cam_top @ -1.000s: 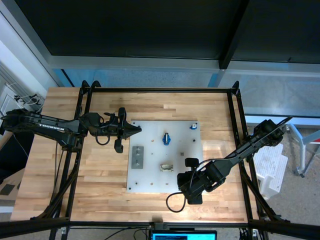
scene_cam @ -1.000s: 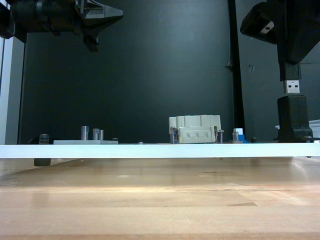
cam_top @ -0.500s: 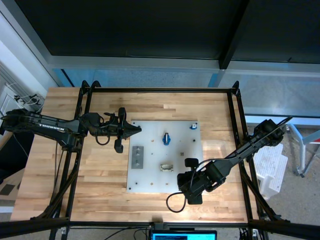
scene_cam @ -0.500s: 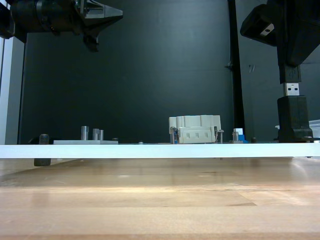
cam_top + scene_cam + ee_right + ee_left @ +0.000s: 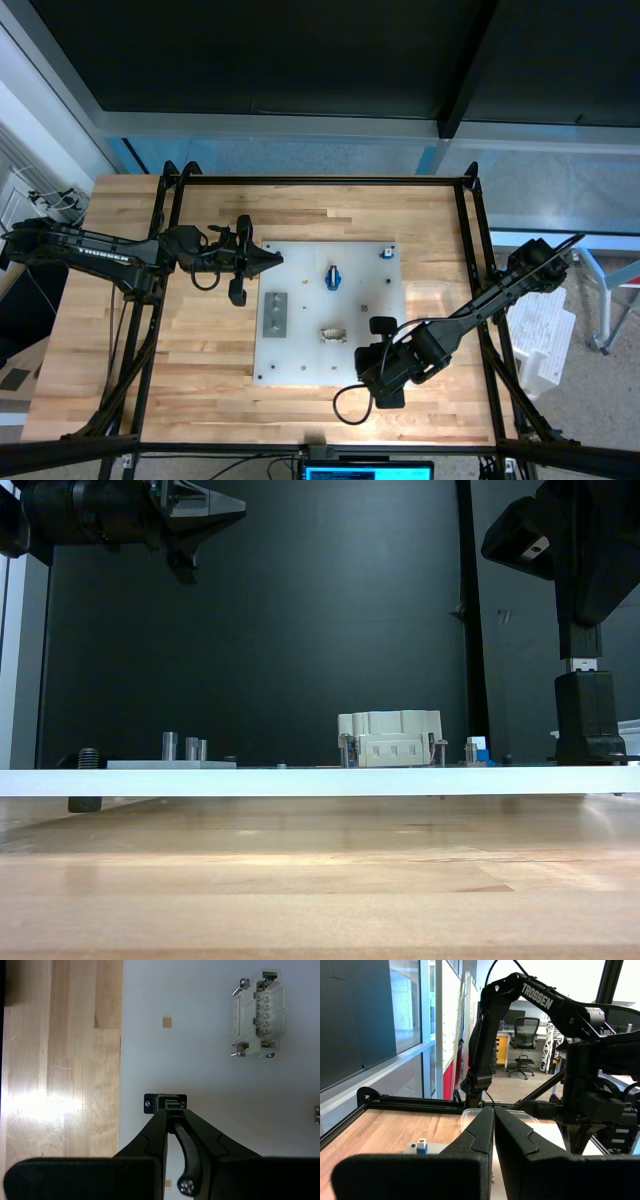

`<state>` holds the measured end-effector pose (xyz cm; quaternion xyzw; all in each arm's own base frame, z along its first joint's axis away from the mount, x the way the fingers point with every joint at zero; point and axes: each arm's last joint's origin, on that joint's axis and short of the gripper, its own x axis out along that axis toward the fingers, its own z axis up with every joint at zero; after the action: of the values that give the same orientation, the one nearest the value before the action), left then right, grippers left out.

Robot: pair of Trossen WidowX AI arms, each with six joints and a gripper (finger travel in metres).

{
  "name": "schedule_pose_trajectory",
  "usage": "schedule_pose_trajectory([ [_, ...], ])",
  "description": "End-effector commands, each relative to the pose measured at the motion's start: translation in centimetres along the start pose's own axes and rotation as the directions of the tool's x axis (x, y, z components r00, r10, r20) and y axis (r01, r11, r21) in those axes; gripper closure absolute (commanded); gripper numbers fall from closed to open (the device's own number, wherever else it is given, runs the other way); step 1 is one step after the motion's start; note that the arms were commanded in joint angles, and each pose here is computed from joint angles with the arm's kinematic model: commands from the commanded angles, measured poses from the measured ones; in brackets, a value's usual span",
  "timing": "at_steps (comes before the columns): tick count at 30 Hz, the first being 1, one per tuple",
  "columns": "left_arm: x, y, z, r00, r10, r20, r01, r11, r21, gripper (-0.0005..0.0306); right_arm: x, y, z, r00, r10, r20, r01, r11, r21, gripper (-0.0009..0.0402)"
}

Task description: Pick the USB connector and install on taskboard

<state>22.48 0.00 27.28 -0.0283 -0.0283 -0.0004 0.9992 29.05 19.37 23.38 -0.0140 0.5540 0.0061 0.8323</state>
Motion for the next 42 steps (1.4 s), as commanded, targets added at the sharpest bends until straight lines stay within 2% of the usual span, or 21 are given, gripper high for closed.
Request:
schedule_pose_trajectory([
  [1,0.0,0.0,0.0,1.000,0.000,0.000,0.000,1.000,0.000,0.0300,0.2,0.0,-0.2,1.000,-0.001,-0.008,0.001,1.000,0.000,0.0393],
  [5,0.0,0.0,0.0,1.000,0.000,0.000,0.000,1.000,0.000,0.0300,1.1,0.1,-0.4,1.000,0.001,-0.023,-0.001,1.000,-0.002,0.0393],
  [14,0.0,0.0,0.0,1.000,0.000,0.000,0.000,1.000,0.000,0.0300,1.8,0.1,-0.8,1.000,0.010,-0.025,-0.009,1.000,0.003,0.0393],
  [42,0.0,0.0,0.0,1.000,0.000,0.001,0.000,1.000,0.000,0.0300,0.5,-0.1,-0.5,1.000,0.029,0.011,-0.030,0.999,0.011,0.0393],
])
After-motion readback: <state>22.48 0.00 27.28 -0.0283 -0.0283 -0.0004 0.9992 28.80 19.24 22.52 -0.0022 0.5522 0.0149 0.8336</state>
